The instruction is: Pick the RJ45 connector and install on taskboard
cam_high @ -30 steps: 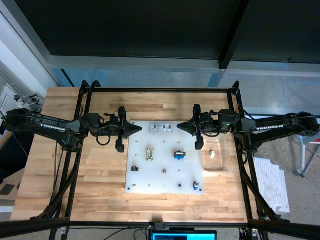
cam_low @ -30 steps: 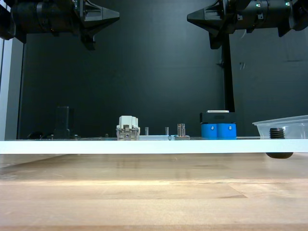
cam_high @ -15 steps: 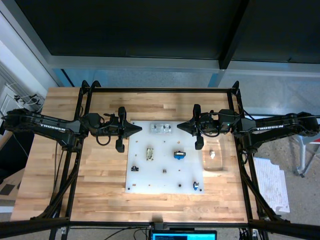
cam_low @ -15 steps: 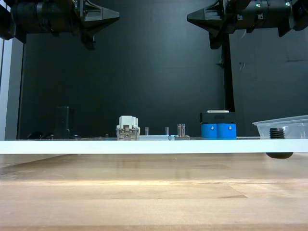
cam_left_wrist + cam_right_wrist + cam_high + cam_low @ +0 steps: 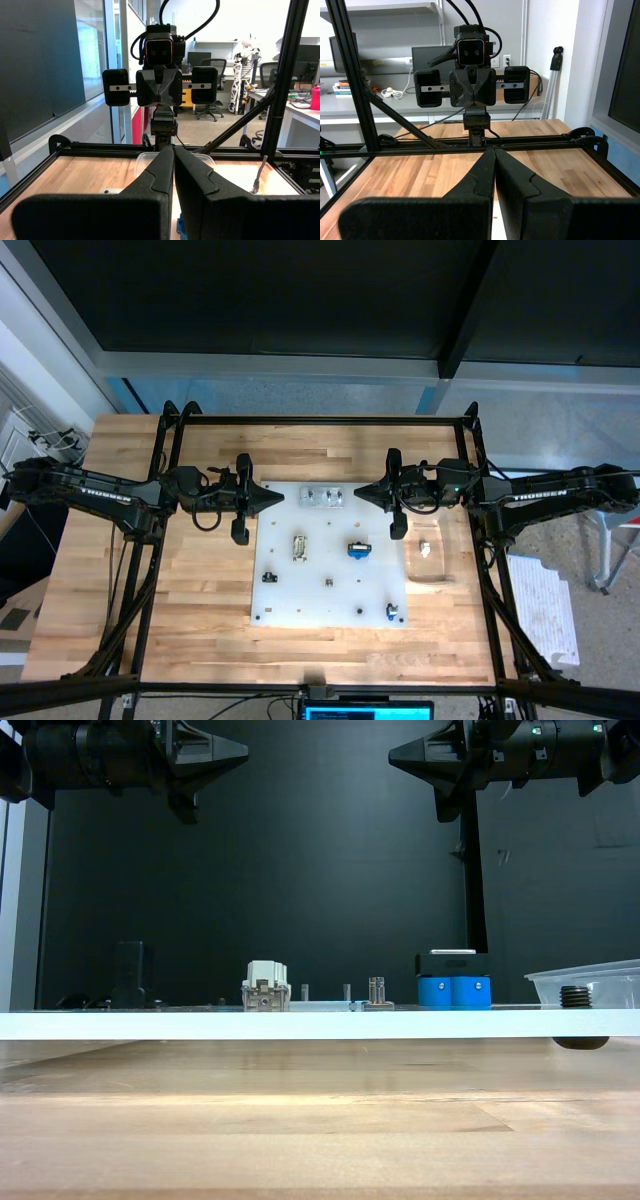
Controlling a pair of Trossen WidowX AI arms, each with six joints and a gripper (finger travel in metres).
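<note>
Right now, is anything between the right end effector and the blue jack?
Nothing visible does. The right end effector hangs high over the board, facing the left end effector, both shut; the jack stands at its near right corner. I cannot place the connector.

Bright even lighting, sharp focus, soft faint shadows

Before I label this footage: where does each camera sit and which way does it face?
High view: above the near edge, looking down on the white board; left gripper and right gripper hover over its far edge.
Low view: table height, level along the board; both grippers overhead.
Left wrist view: along its shut fingers toward the right gripper.
Right wrist view: mirrored, toward the left gripper.
Shared: high and low show the clear tray.
</note>
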